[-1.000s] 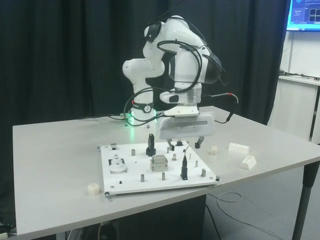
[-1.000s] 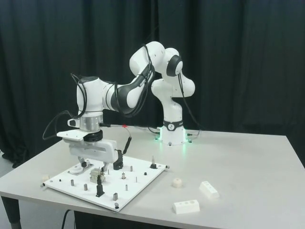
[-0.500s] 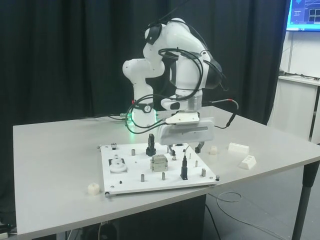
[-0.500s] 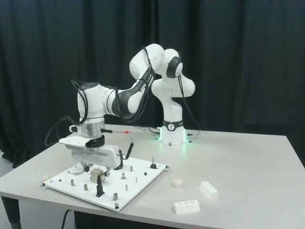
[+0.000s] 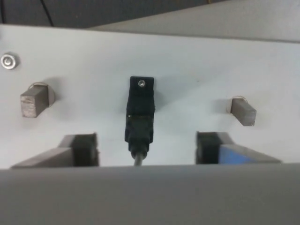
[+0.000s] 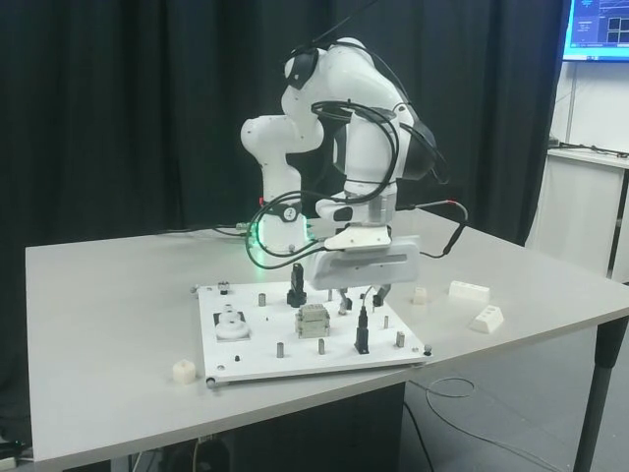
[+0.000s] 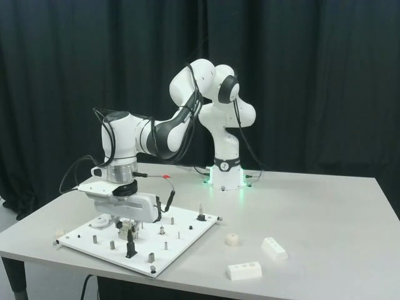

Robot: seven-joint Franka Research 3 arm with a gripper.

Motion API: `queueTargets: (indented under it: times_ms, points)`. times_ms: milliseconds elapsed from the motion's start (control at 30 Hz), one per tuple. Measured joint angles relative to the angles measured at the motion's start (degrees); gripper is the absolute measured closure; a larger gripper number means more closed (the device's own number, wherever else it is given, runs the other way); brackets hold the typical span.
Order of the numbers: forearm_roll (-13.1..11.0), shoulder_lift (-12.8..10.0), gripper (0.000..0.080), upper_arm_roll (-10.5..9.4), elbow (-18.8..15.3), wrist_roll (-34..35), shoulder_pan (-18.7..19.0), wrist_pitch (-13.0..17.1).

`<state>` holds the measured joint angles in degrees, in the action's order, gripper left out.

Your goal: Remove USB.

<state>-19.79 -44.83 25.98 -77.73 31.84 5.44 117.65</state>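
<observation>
Below, the blocky black USB [image 5: 139, 119] plug stands between the hand's [image 5: 147, 149] parted, square-tipped fingers [image 5: 84, 147].

We count one arm [image 7: 150, 131] above one white board [image 6: 295, 339]. Three white blocks [image 7: 244, 270] lie on one grey table [image 7: 325, 219].

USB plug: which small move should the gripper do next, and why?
Probably lower a little further, then close. In the wrist view the black USB plug stands centred between the open fingers of the gripper, untouched and apparently seated in the white board.
</observation>
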Motion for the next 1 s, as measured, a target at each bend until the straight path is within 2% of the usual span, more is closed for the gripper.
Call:
queueTargets:
  times_ms: [133, 167, 300, 333, 600, 633, 1000]
  points:
    - [0.02, -0.05, 0.0282, 0.00, 0.00, 0.00, -0.26, -0.27]
    - [0.02, -0.05, 0.0486, 0.00, 0.00, 0.00, -0.33, -0.34]
    - [-0.04, -0.05, 0.0486, -0.01, 0.02, 0.00, -0.45, -0.74]
    - [-0.09, -0.05, 0.0648, -0.07, 0.07, 0.00, -0.44, -0.85]
    - [-0.09, -0.06, 0.0648, -0.45, 0.78, 0.22, -0.43, -1.64]
    - [-0.09, -0.06, 0.0776, -0.52, 0.86, 0.28, -0.43, -1.81]
    - [-0.07, -0.07, 0.0776, -0.86, 1.14, 0.95, -0.46, -2.04]
